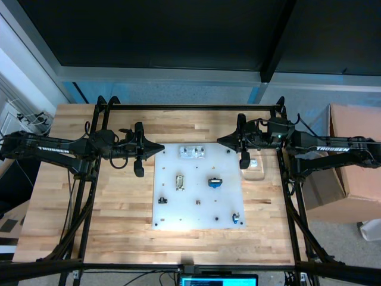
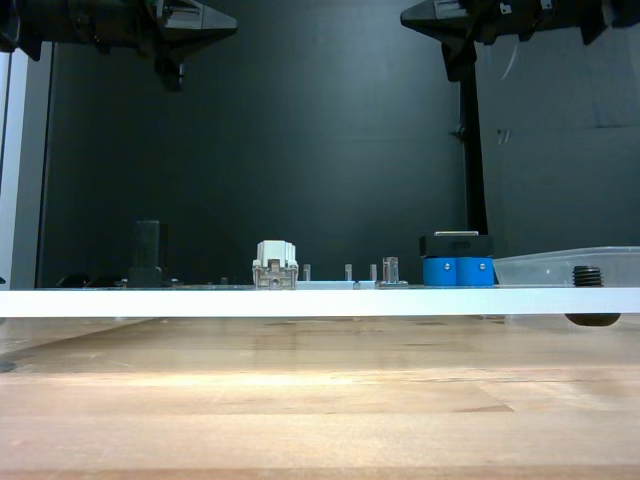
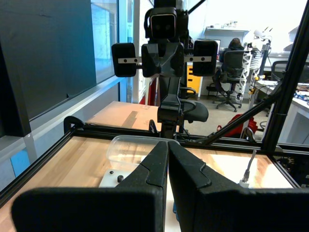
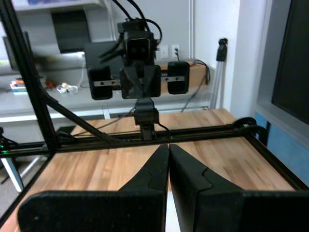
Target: Pick the RJ45 connector and install on the taskboard
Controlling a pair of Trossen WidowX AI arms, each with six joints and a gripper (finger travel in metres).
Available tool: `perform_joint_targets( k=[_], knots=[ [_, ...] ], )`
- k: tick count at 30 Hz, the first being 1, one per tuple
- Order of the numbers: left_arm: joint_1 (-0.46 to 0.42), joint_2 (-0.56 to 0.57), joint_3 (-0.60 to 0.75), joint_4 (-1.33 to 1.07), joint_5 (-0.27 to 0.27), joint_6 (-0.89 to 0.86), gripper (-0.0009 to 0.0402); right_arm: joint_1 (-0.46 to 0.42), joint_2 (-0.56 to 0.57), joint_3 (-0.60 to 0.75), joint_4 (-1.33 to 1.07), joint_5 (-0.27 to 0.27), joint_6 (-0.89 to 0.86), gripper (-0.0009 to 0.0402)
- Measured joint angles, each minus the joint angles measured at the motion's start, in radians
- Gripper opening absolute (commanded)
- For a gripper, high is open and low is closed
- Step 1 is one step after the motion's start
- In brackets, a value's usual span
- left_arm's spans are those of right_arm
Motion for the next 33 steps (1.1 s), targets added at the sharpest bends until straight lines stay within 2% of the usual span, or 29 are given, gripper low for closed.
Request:
perform_joint_targets(
  k=[17,33],
  knots=[
    [0.000,0.000,0.000,0.000,0.000,0.000,0.0000,0.000,0.000,-0.120,0.206,-0.003,0.016,0.0000],
    [0.000,0.000,0.000,0.000,0.000,0.000,0.0000,0.001,0.000,-0.124,0.205,-0.003,0.023,0.0000]
  ],
)
